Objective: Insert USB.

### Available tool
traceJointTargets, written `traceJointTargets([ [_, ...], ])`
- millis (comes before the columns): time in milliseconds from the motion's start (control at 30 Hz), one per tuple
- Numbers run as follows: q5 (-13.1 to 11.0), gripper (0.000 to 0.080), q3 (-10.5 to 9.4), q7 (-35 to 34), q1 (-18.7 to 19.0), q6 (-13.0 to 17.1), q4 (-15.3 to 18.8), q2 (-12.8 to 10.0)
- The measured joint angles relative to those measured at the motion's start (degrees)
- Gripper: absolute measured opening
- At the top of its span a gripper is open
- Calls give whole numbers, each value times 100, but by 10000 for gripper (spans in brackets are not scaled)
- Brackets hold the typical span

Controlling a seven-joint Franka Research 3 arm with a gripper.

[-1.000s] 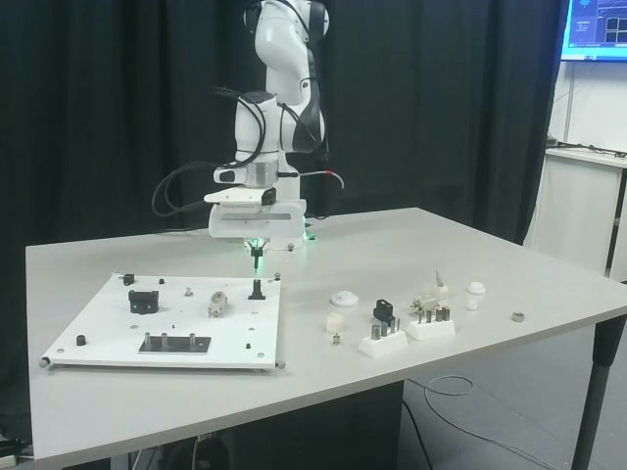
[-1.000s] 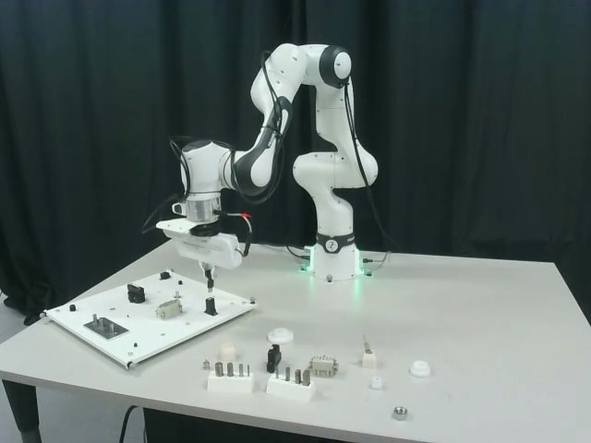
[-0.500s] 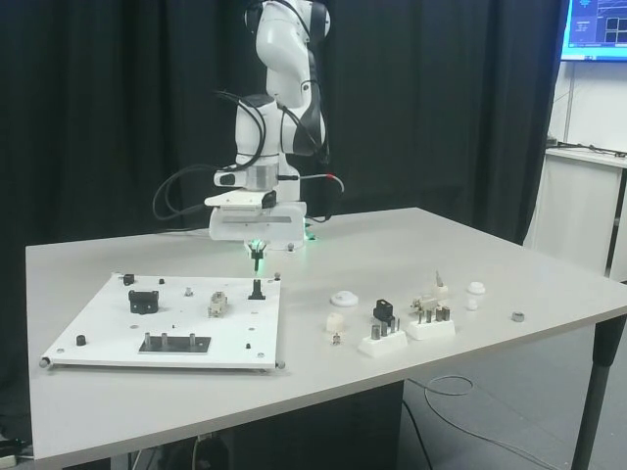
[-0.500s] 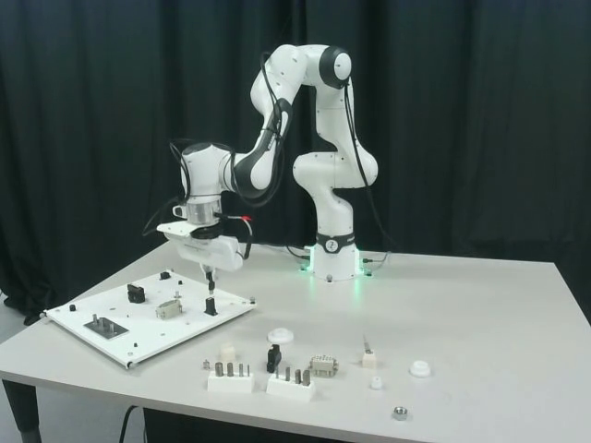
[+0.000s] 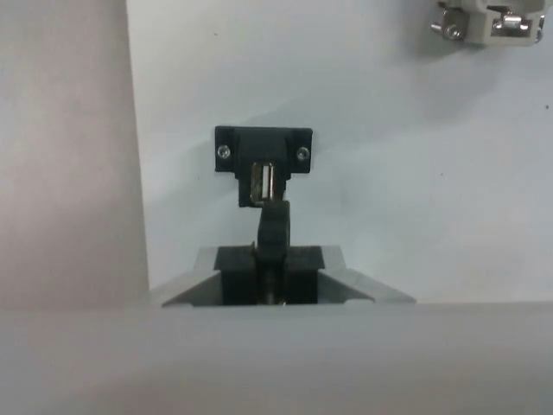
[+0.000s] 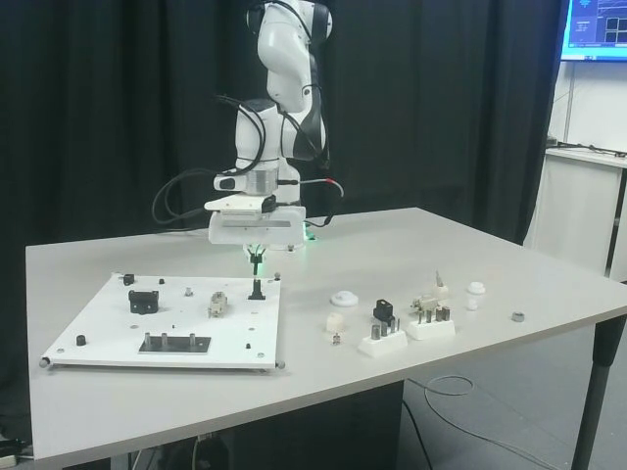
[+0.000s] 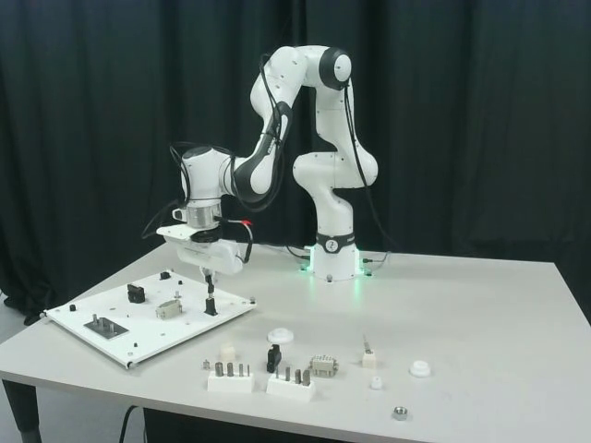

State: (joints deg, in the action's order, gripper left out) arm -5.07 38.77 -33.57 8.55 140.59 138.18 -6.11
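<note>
Grey table [image 6: 411, 250]; white board [image 6: 108, 328]; black curtain [image 7: 480, 120]

The small black USB plug [image 5: 275, 226] hangs upright just above the black, screw-mounted USB socket block [image 5: 263, 162], which stands on the white board [image 6: 108, 313] near its far corner; its metal mouth shows uncovered beneath the plug's tip.

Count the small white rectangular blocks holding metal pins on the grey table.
2. One white rectangular block and the other stand side by side on the grey table, apart from the white flat board. None seems hidden.
</note>
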Motion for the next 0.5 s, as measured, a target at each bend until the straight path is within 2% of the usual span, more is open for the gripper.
traceJointTargets([
  [500,-31,64,-44,109,28,65,-3,5],
])
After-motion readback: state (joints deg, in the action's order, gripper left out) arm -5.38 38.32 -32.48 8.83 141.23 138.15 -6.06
